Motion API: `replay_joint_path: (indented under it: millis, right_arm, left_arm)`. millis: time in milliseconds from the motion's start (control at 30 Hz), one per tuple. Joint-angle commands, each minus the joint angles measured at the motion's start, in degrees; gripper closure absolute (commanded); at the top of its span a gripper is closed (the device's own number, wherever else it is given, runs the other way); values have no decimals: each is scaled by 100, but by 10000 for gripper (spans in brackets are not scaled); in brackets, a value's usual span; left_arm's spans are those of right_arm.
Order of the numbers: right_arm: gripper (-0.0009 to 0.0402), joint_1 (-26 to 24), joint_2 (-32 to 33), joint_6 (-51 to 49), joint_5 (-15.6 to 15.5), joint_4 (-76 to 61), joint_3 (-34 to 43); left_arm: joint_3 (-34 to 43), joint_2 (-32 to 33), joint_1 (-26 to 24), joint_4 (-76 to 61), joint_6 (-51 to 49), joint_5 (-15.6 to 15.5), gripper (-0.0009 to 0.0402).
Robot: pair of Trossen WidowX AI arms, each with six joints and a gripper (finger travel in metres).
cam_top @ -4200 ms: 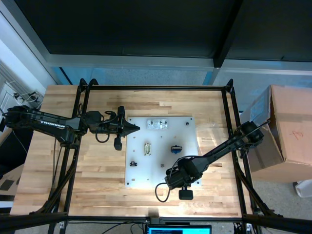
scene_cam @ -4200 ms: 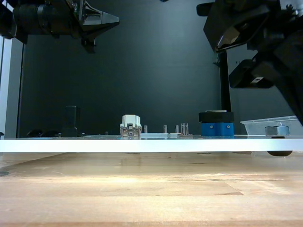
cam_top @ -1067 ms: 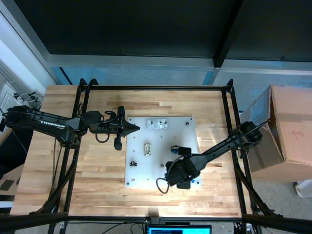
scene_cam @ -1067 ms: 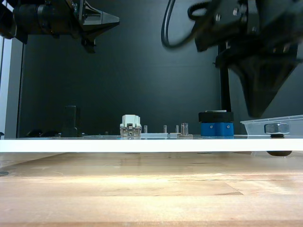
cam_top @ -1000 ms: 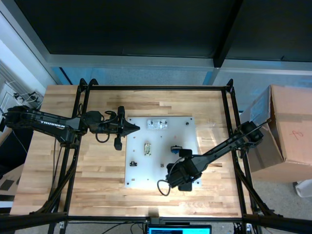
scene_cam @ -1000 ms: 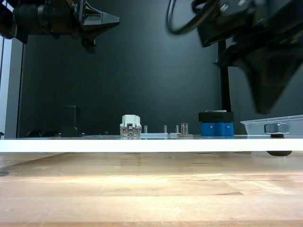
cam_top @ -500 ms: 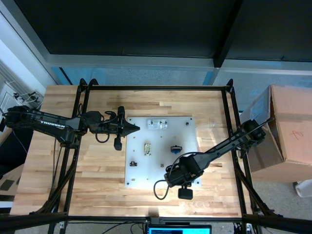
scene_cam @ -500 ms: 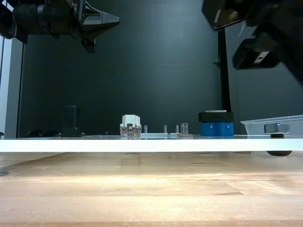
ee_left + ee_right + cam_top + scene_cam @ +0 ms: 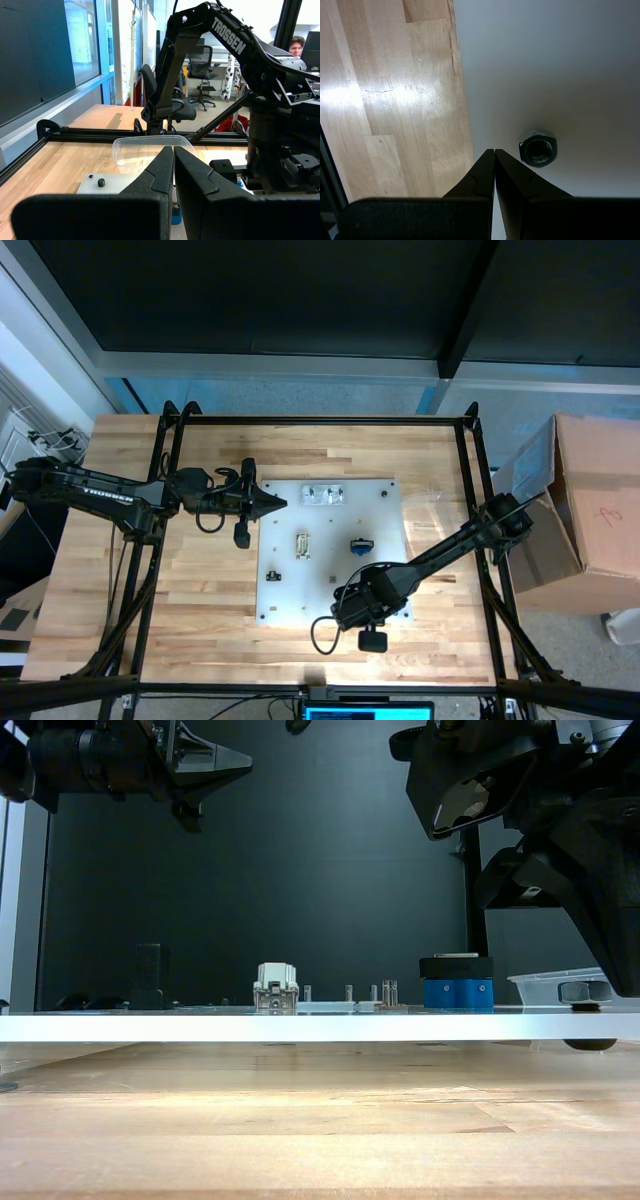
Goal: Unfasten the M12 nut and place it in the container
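The small silver hexagonal M12 nut point(image 9: 538, 151) sits on its short black stud point(image 9: 588, 1007). It stands slightly proud of the flat matte white board point(image 9: 545, 60), and the low view shows a dark sliver of stud beneath it. It is not in the clear plastic container point(image 9: 150, 149), which stands by the board's right side. The stud is fixed to the board, so the nut probably has to be spun off the threads before it can be carried across. Its six metal flats and dark bore face straight up. The right claw point(image 9: 494, 151) points down just beside the nut without touching it, between the nut and the board's edge, where the pale wooden table point(image 9: 395, 100) shows its glossy grain. That claw's two smooth, black, tapered fingers are pressed together to a hairline slit and grip nothing. Closed like this and off to one side, it would likely need to spread and centre over the flats to turn the nut. The left claw point(image 9: 173, 150) hangs high over the board's left edge, pointing inward. Its wedge-shaped fingers are likewise closed on nothing, well apart from the nut.
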Motion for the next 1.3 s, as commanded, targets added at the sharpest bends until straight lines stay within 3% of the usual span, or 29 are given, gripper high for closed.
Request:
replay_joint_path:
  millis: [33,167,600,633,767,833,967,1300]
  right_arm:
    - [393,-7,-4,-2,9,-48,-20]
    - [393,-11,-15,9,192,-170,-20]
    - [394,-15,-31,-35,254,-199,-17]
    - [394,-15,-57,-44,457,-273,-17]
    - [394,-4,-247,90,1952,-903,26]
    - [393,13,-330,170,2249,-1049,63]
    - [393,13,-463,164,1917,-1060,92]
    - [393,13,-538,26,68,-855,251]
  left_arm:
    - [2,0,0,2,0,2,393]
    - [2,0,0,0,0,2,393]
    - [2,0,0,0,0,2,393]
    - [2,0,0,2,0,2,393]
    - [2,0,2,2,0,2,393]
    - [2,0,0,2,0,0,393]
    - [2,0,0,0,0,0,393]
    - [2,-2,2,22,0,0,393]
